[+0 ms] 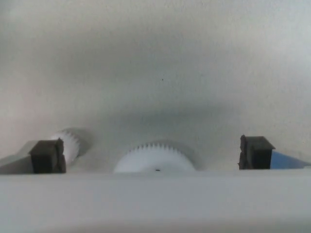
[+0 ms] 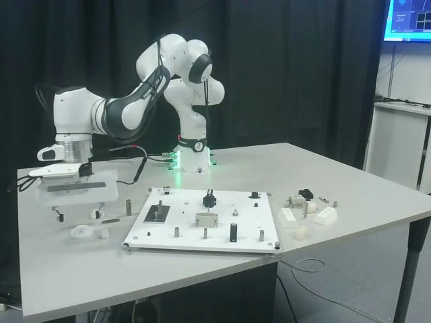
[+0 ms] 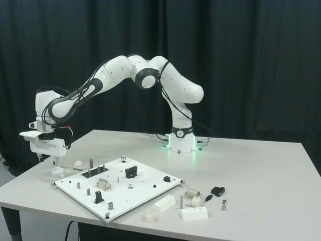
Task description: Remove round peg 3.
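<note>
My gripper (image 1: 150, 154) is open, its two black fingertips (image 1: 47, 156) far apart and holding nothing. It hangs just above the table, left of the white board (image 2: 249, 222), over a large white gear (image 1: 154, 159) and close to a small white gear (image 1: 68, 143). The room views show the same gripper (image 2: 79, 214) (image 3: 48, 158) above the large gear (image 2: 81, 232) (image 3: 57, 170). Several short dark round pegs stand in the board's front row, such as a peg (image 2: 176, 232) (image 3: 78, 185). A dark upright peg (image 2: 126, 205) (image 3: 91, 163) stands on the table beside the board. I cannot tell which is peg 3.
A thin dark rod (image 2: 111, 219) lies on the table between the gears and the board. The board carries a black plate (image 2: 156, 212), a black clamp (image 2: 209, 199) and a grey block (image 2: 206, 219). White and black loose parts (image 2: 316, 214) lie to the board's right.
</note>
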Controlling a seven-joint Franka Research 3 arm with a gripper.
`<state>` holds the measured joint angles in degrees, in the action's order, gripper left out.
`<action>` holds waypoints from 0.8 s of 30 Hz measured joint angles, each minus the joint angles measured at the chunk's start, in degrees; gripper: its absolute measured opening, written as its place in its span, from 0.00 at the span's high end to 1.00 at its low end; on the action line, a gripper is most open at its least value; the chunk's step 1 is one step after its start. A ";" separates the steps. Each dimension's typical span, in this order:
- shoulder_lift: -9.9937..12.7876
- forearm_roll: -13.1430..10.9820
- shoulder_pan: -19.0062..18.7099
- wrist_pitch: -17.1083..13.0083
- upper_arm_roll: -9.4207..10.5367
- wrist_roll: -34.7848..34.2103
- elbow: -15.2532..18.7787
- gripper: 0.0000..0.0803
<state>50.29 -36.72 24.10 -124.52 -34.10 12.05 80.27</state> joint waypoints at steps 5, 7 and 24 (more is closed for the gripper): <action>-0.01 0.00 0.00 1.69 -0.39 -0.26 -1.20 0.00; -0.01 0.00 0.00 2.13 -0.48 -0.34 -1.53 0.00; -0.03 0.00 -0.05 3.23 -0.65 -0.55 -2.48 0.00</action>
<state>50.26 -36.72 24.05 -121.29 -34.75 11.50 77.79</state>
